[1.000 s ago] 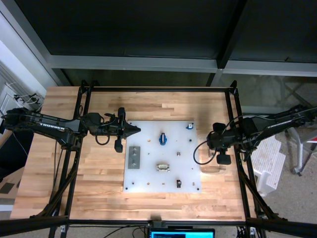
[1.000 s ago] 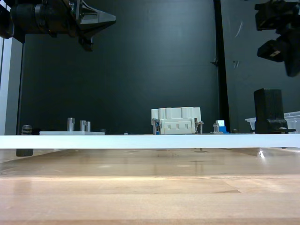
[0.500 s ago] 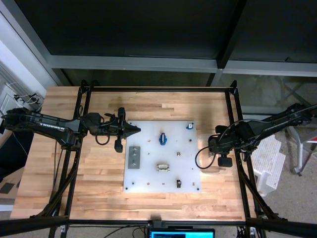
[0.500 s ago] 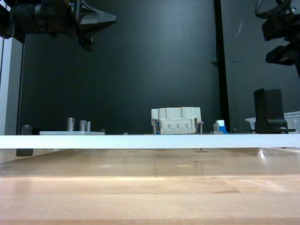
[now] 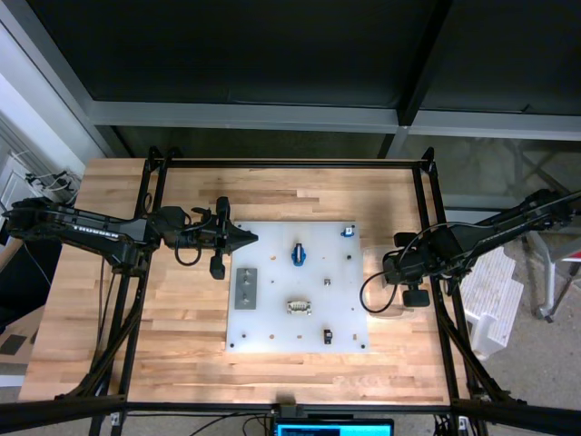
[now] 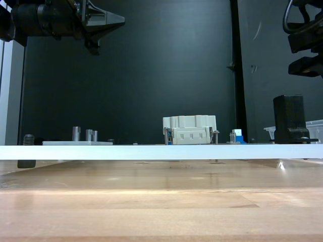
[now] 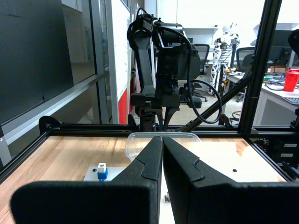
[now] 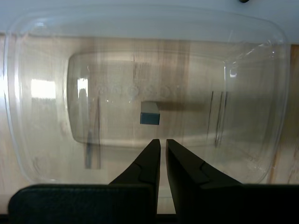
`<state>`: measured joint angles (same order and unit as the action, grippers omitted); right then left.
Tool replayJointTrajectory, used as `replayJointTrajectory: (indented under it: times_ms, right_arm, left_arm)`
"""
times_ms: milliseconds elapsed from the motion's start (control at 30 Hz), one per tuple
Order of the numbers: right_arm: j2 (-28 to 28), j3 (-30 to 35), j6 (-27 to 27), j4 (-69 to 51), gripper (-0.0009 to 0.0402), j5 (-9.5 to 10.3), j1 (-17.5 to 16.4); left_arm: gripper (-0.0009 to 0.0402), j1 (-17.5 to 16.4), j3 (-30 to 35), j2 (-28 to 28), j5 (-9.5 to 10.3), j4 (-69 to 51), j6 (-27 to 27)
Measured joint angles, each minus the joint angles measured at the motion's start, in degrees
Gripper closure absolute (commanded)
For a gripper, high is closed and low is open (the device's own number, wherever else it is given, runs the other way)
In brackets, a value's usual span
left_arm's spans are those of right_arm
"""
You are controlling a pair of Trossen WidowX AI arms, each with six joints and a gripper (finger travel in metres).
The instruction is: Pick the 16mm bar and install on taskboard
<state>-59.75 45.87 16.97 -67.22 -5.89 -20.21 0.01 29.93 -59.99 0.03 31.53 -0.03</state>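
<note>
**Ana:** Pale wooden worktop (image 5: 182,345), dark shelving behind it. Where is everything?

**Ben:** A large white square plastic taskboard (image 5: 272,331) sits mid-worktop. The left pincer (image 7: 162,140) hangs high over its 10 o'clock corner, fingers pressed together and empty. The right pincer (image 8: 162,141) hovers off the board's 3 o'clock edge, pointing down into a clear plastic tray (image 8: 28,93).

**Ana:** And the piece to fetch?

**Ben:** A small, short grey metal peg, the 16mm bar (image 8: 150,113), lies on the tray floor near the right pincer's tips, not touching them. Those fingers show only a sliver of gap and hold nothing.

**Ana:** What could go wrong?

**Ben:** The gap looks narrower than the peg. Descending like that would knock it away instead of straddling it. The slick tray floor would probably let it skid. A skewed grasp could then jam at the grey rectangular metal block (image 5: 246,288) on the board's 9 o'clock side, where I judge it belongs.
</note>
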Motion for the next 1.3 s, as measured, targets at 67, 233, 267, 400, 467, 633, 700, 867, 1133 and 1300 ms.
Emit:
replayJointTrajectory:
  times_ms: [67, 233, 267, 400, 467, 633, 700, 867, 1133, 1300]
  right_arm:
    - [0.0, 0.0, -0.2, 0.3, 0.0372, 0.00, 0.0]
    - [-0.2, 0.0, -0.1, 1.1, 0.0365, -0.02, -0.1]
    - [-0.3, 0.0, 0.0, 1.1, 0.0359, -0.02, -0.2]
    - [-1.2, -0.3, 1.2, 2.2, 0.0314, -0.04, -0.2]
    - [-1.7, -0.7, 1.9, 2.8, 0.0285, -0.04, -0.3]
    - [-2.5, -2.0, 3.2, 4.4, 0.0214, -0.20, -0.4]
    - [-2.6, -2.4, 3.4, 5.2, 0.0193, -0.33, -0.4]
    - [-2.9, -3.6, 3.6, 6.5, 0.0163, -0.48, -0.5]
    - [-3.0, -6.1, 3.6, 9.5, 0.0163, -0.52, -0.7]
    - [-3.0, -7.5, 3.6, 11.0, 0.0161, -0.52, -0.7]
  left_arm:
    - [0.0393, 0.0, 0.0, 0.0, 0.02, 0.0, 0.0]
    - [0.0393, 0.0, 0.0, 0.0, 0.00, 0.0, 0.0]
    - [0.0393, 0.0, 0.0, 0.0, 0.02, 0.0, 0.0]
    - [0.0393, 0.0, 0.0, 0.0, 0.00, 0.0, 0.0]
    - [0.0393, 0.0, 0.0, 0.0, 0.00, 0.0, 0.0]
    - [0.0393, 0.0, 0.0, 0.0, 0.00, 0.0, 0.0]
    - [0.0393, 0.0, 0.0, 0.0, 0.00, 0.0, 0.0]
    - [0.0393, 0.0, 0.0, 0.0, 0.00, 0.0, 0.0]
    - [0.0393, 0.0, 0.0, 0.0, 0.02, 0.0, 0.0]
    - [0.0393, 0.0, 0.0, 0.0, 0.02, 0.0, 0.0]
